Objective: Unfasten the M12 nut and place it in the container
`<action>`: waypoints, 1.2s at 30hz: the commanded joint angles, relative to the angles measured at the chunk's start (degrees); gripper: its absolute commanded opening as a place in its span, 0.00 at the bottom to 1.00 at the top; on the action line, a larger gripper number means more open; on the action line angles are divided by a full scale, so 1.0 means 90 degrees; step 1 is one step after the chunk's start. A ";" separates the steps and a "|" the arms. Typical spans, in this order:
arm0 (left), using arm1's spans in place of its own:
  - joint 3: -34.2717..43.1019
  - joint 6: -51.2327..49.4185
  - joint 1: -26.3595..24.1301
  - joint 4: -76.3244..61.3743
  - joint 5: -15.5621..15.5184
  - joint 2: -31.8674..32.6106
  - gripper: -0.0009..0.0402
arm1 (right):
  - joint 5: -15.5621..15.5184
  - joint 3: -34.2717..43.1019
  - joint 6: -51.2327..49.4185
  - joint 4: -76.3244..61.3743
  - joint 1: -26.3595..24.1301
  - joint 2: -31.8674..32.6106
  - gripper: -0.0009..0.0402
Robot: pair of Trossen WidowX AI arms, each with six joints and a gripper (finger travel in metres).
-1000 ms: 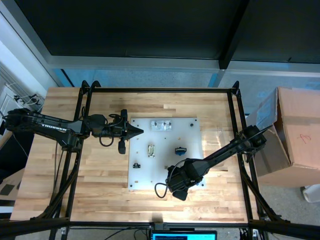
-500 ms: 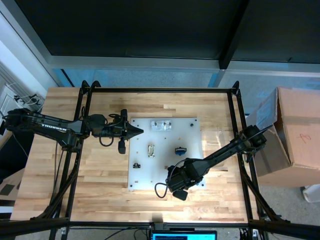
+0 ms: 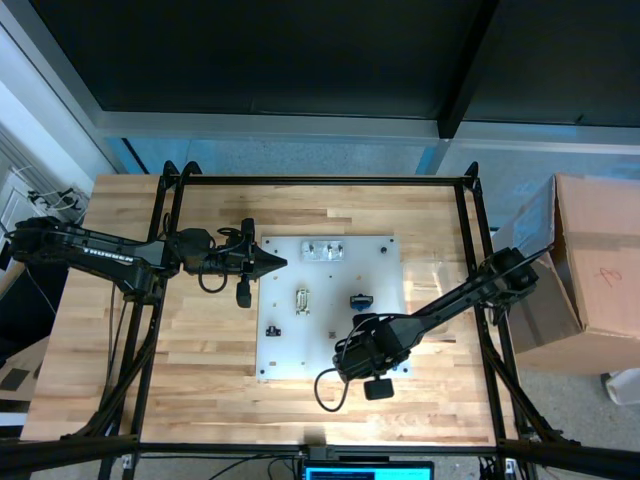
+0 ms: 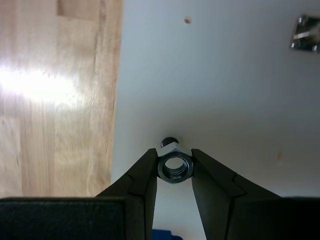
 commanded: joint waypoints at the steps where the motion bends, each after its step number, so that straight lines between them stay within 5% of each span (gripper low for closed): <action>1: 0.0002 0.0000 0.0002 0.0000 0.0000 0.0000 0.02 | -0.0005 0.0017 -0.0117 -0.0015 -0.0024 -0.0141 0.02; 18: 0.0002 0.0000 0.0002 0.0000 0.0000 0.0000 0.02 | 0.0002 -0.0019 0.0107 -0.0403 -0.0702 -0.1163 0.02; 29: 0.0002 -0.0002 0.0000 0.0002 0.0000 0.0000 0.02 | 0.0002 -0.0935 -0.0029 -0.0418 -0.1506 -0.2164 0.03; 36: 0.0002 0.0000 0.0000 0.0000 0.0000 0.0000 0.02 | 0.0000 -0.1766 -0.0022 -0.0304 -0.1846 -0.2919 0.20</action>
